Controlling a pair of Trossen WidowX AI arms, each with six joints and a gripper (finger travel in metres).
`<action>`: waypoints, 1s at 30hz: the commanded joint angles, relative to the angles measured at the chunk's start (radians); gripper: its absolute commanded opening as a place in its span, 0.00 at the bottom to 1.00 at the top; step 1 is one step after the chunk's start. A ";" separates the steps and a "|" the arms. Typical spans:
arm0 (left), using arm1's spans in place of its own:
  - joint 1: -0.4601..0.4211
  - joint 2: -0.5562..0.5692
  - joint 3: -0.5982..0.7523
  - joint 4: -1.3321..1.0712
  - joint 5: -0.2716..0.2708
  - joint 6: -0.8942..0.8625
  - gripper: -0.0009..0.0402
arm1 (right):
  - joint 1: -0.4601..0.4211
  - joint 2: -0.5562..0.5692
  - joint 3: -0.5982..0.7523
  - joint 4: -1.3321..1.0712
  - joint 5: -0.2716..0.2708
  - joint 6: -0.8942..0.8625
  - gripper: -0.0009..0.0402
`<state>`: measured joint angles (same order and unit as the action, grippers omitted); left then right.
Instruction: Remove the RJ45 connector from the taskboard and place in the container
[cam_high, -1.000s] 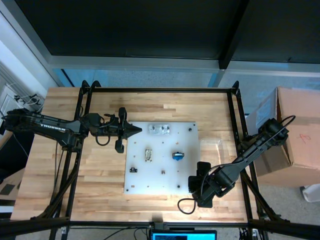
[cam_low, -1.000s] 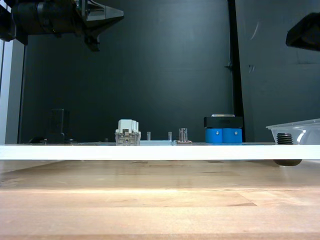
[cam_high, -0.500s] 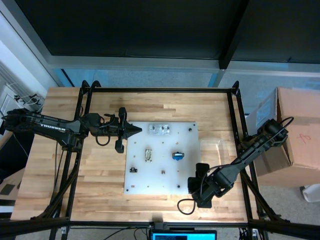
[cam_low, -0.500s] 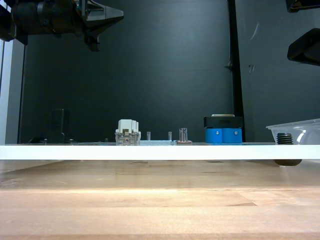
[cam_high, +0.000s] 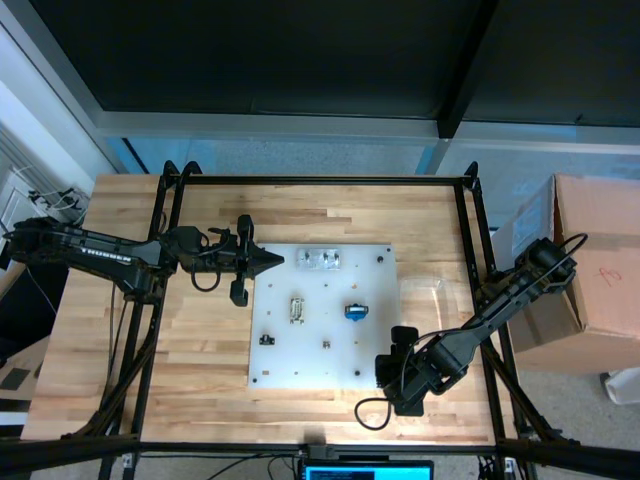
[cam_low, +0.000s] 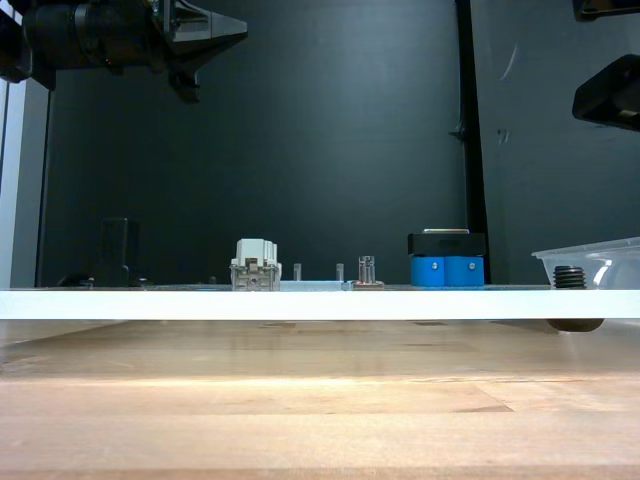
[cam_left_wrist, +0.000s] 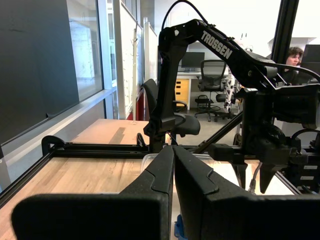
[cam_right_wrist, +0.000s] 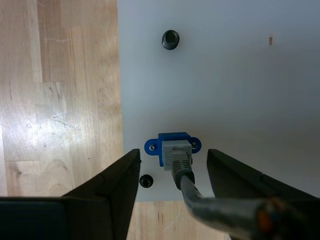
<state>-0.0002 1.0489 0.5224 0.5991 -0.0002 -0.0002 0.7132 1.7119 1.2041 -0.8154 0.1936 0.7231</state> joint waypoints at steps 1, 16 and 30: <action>0.000 0.000 0.000 0.000 0.000 0.000 0.02 | 0.000 -0.001 0.000 -0.001 -0.001 -0.005 0.40; 0.000 0.000 0.000 0.000 0.000 0.000 0.02 | 0.000 -0.001 0.000 -0.001 -0.001 -0.011 0.19; 0.000 0.000 0.000 0.000 0.000 0.000 0.02 | 0.000 -0.001 0.000 -0.002 -0.002 -0.017 0.03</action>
